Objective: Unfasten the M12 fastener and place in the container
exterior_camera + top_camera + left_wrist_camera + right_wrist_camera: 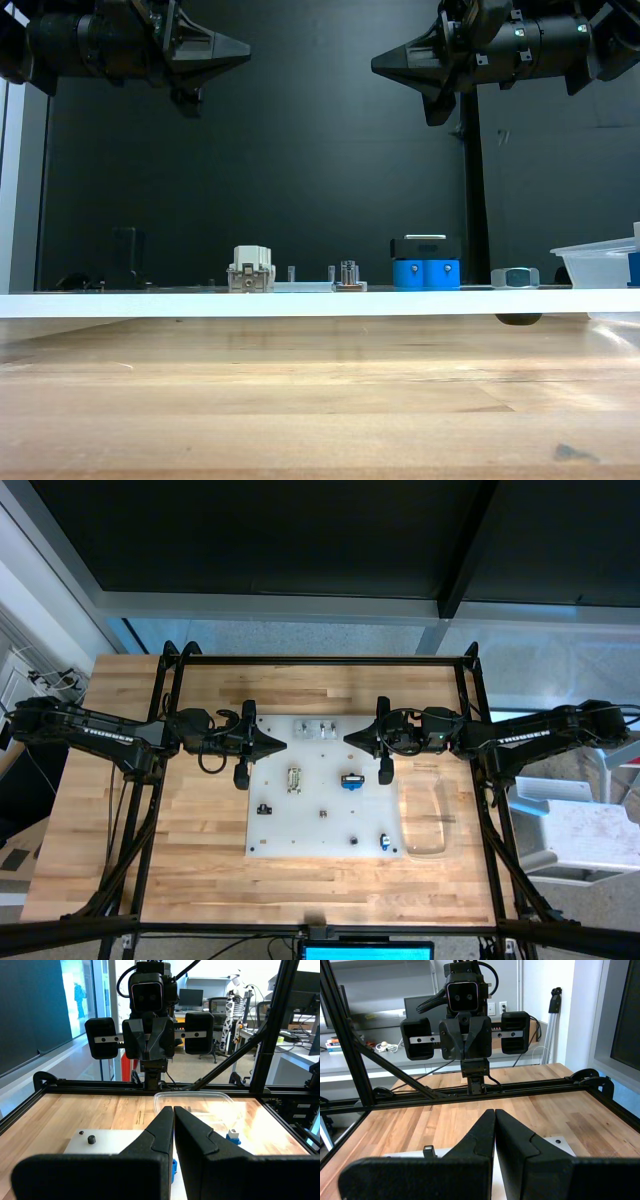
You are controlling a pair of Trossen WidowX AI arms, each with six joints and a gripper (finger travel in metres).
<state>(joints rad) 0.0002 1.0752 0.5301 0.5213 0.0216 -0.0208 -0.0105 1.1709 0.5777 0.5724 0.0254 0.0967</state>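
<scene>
- left hand [283, 746] hangs above the far left part of the white board [300, 842], pointing inward along it. Its fingers are pressed together with nothing between them, plain in the left wrist view.
- right hand [347, 738] hangs above the board's far right part, pointing back at the left hand. Its fingers are together too and hold nothing.
- In the low view both hands sit well above the board, tips facing each other with a gap between them.
- M12 nut [515, 276] is a small silver hex on its stud near the board's near right edge, low against the board surface. It is well apart from both hands.
- container [425, 820] is a clear rectangular bin with rounded corners. It lies on the bench [170, 870] just beside the board's right edge; cannot tell whether it touches the board.
- The nut is on the board, outside the container. The high view shows only a small dark spot there.
- blue block [351, 781] is on the board, right of its centre and farther back than the nut.
- grey connector [294, 780] is on the board, left of its centre.
- silver post [323, 813] stands mid-board.
- small blue and white piece [385, 841] is at the board's near right corner, between the nut and the board's right edge.
</scene>
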